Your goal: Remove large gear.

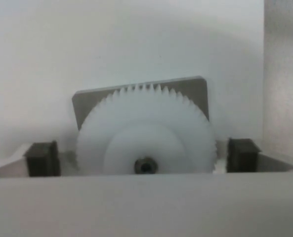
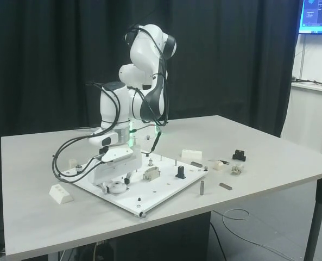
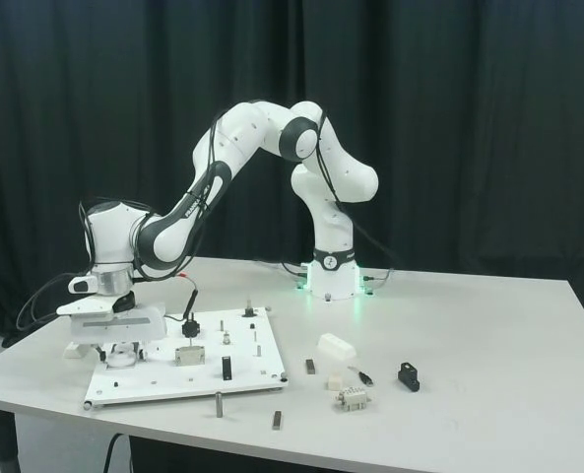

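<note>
I've got the gripper (image 1: pixel 145 160) low over the white board (image 2: pixel 166 197), straddling the large gear (image 1: pixel 145 136). Gear sits flat on its shaft, in front of a grey plate (image 1: pixel 190 91). Fingers (image 1: pixel 43 158) spread, one either side of the rim, not touching it. Looks like light, stiff plastic; the toothed edge should give decent bite. I'd pinch across the rim and lift straight, since tilting may bind the bore.

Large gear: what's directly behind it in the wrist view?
A grey plate stands behind the large gear, its upper edge and corners showing above the teeth. The rest of the plate is covered by the gear. The gripper straddles the gear, black fingertips on either side.
</note>
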`<move>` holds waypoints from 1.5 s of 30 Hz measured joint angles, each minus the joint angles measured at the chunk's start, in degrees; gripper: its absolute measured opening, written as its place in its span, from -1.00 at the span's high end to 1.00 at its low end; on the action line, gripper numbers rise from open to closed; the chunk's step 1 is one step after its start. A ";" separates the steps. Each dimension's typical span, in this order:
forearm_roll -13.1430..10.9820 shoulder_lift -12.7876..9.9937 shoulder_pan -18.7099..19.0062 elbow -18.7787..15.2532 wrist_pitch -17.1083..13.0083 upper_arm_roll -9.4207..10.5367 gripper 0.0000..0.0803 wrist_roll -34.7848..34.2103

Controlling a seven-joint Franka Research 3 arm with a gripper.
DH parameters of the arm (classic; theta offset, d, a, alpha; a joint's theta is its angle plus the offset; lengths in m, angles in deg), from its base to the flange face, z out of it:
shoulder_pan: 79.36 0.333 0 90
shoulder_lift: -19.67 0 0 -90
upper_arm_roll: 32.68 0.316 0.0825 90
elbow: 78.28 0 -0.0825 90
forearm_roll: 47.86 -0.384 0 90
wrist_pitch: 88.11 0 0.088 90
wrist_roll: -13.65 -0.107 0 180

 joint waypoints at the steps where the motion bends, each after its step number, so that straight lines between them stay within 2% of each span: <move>1: -0.06 -0.02 0.00 0.00 0.00 0.00 -0.99 0.00; 2: -0.09 -0.04 0.00 0.00 0.00 0.00 -0.73 0.00; 6: -0.15 -0.24 -0.01 0.23 -0.07 -0.10 -0.73 0.00; 7: -0.15 -0.25 -0.01 0.26 -0.03 -0.11 -0.49 0.00; 26: -0.14 -0.28 0.28 0.47 0.32 -0.46 -0.49 0.00; 45: 0.00 -0.25 1.47 2.05 3.63 -2.27 -0.49 0.00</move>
